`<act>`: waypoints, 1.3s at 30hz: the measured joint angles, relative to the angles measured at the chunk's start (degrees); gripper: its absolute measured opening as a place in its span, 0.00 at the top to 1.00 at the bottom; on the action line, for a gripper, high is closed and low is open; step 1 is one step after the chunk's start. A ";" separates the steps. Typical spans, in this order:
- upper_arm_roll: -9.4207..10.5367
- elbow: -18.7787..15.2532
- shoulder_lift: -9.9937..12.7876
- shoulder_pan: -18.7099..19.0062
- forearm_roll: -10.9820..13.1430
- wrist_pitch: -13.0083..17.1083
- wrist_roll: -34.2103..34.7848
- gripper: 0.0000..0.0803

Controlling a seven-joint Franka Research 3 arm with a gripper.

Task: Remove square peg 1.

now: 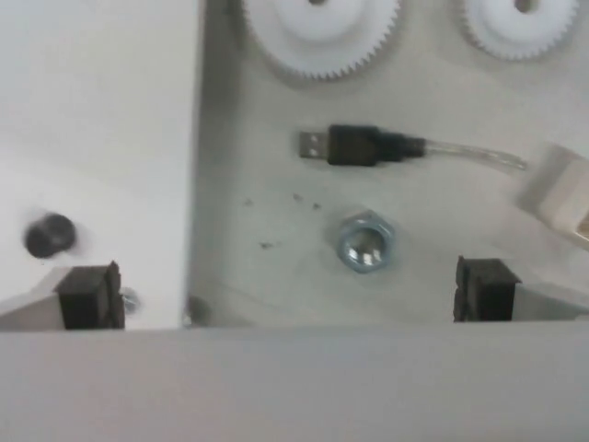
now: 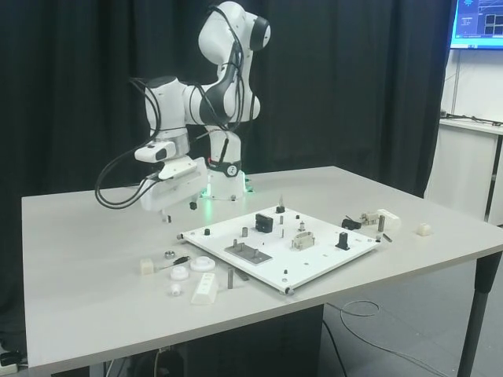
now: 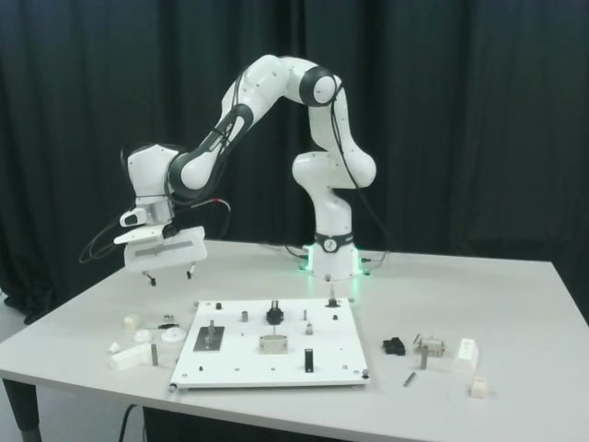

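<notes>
Gripper wide open and empty, hovering over the nut beside the white board; square peg 1 apparently stands on that board, so translate over, centre, descend squarely, pull straight.

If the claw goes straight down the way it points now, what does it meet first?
Probably the hex nut on the grey table: it lies between the open claw tips, off the white board's edge. Depth is unclear.
</notes>
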 joint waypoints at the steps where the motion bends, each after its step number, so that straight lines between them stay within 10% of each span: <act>1: 0.00 -0.01 -0.12 0.21 0.00 -0.27 0.62 0.00; 26: 0.12 -5.33 -5.68 15.34 0.16 -3.43 20.04 0.00; 39: 0.17 -10.84 -6.92 24.60 0.15 3.07 28.34 0.00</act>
